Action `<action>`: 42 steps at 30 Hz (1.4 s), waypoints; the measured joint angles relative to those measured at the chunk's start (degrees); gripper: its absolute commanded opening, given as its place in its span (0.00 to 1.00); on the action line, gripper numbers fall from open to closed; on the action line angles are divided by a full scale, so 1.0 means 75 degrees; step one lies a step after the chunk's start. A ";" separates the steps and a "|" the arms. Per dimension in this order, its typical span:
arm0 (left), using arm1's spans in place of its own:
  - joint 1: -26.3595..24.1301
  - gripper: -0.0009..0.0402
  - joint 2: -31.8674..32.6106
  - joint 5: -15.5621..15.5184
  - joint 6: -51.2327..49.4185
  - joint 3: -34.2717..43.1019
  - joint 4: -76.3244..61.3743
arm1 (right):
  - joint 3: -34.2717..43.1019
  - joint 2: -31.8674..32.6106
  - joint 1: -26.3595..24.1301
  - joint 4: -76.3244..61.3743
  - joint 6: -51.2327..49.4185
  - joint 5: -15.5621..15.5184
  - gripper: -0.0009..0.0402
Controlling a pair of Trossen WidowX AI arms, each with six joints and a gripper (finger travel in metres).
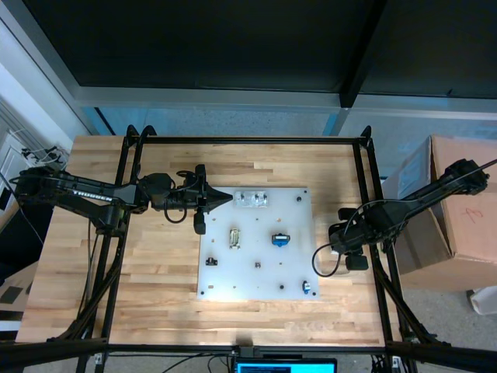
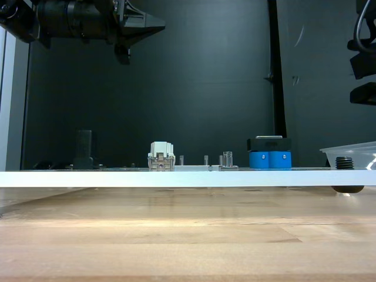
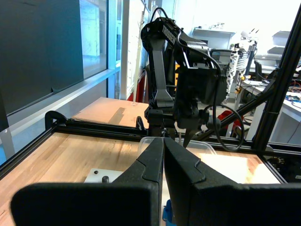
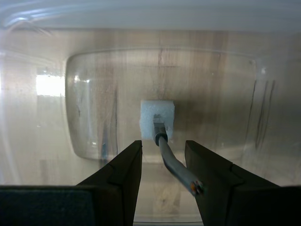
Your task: Pick the RJ45 connector and install on the taskboard
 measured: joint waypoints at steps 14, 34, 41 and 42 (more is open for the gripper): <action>0.0000 0.02 0.0000 0.0000 0.0000 0.0000 0.0000 | -0.0242 0.0510 0.0035 0.0595 -0.0012 -0.0035 0.06; 0.0000 0.02 0.0000 0.0000 0.0000 0.0000 0.0000 | 0.0277 0.0510 0.0047 0.0055 0.0105 -0.0064 0.02; 0.0000 0.02 0.0000 -0.0003 0.0003 0.0000 0.0000 | 0.1148 0.0516 0.0108 -0.0490 0.0370 -0.0064 0.02; 0.0000 0.02 0.0000 -0.0003 0.0000 0.0000 0.0000 | 0.1291 0.0548 0.0152 -0.0504 0.0420 -0.0064 0.02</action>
